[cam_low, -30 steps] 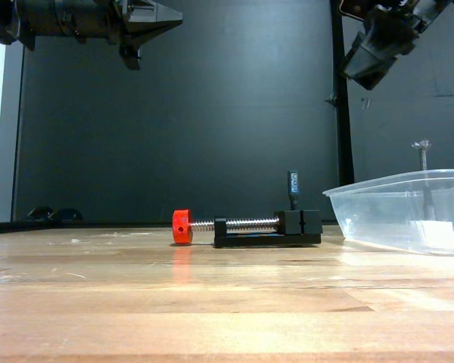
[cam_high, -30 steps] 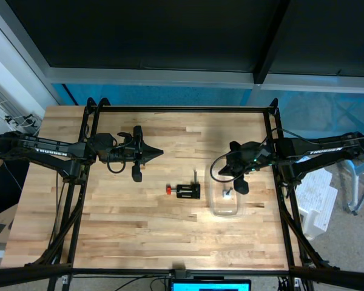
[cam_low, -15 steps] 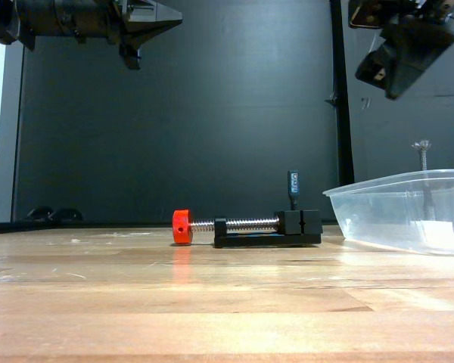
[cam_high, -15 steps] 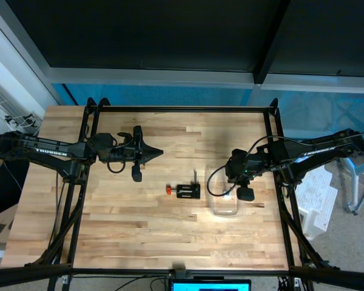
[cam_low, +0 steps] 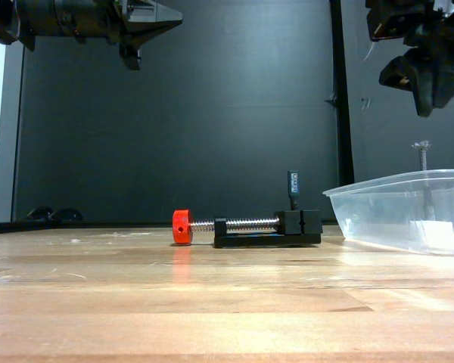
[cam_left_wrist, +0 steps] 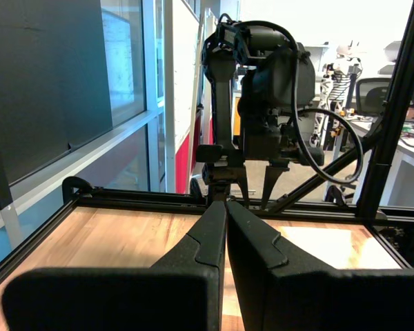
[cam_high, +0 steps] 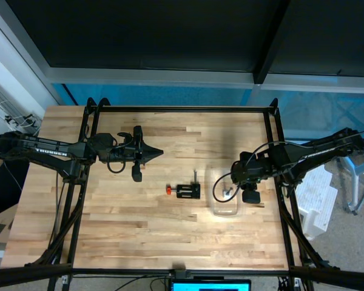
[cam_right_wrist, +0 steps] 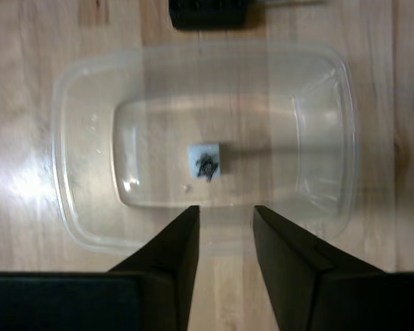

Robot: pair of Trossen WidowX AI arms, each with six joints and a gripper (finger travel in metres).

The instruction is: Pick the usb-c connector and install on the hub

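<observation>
A tiny dark grey-black usb-c connector (cam_right_wrist: 208, 167) sits on a small pale whitish-grey square piece (cam_right_wrist: 196, 154), near the middle of the floor of a clear rectangular plastic tray (cam_right_wrist: 67, 207). The tray's walls ring the connector on every side, and only the open top gives a way in.

The right gripper (cam_right_wrist: 224, 215) hangs over the tray, pointing straight down. In the low view it is well above the rim. Its jaws are parted by a modest gap with nothing between them.

Just beside the tray on its left, not touching it, lies the hub (cam_high: 189, 191), a small black rectangular block. A red-orange round knob (cam_high: 168, 190) caps the end away from the tray (a silver threaded screw joins knob and block). A thin dark rod (cam_low: 293, 186) stands upright from the block's end nearer the tray. Tray and hub both rest on a light wooden plank table (cam_high: 139, 230).

The left gripper (cam_high: 158, 152) is well apart from all this, held high over the table's left half and pointing towards the middle. Its jaws are pressed together, holding nothing.
</observation>
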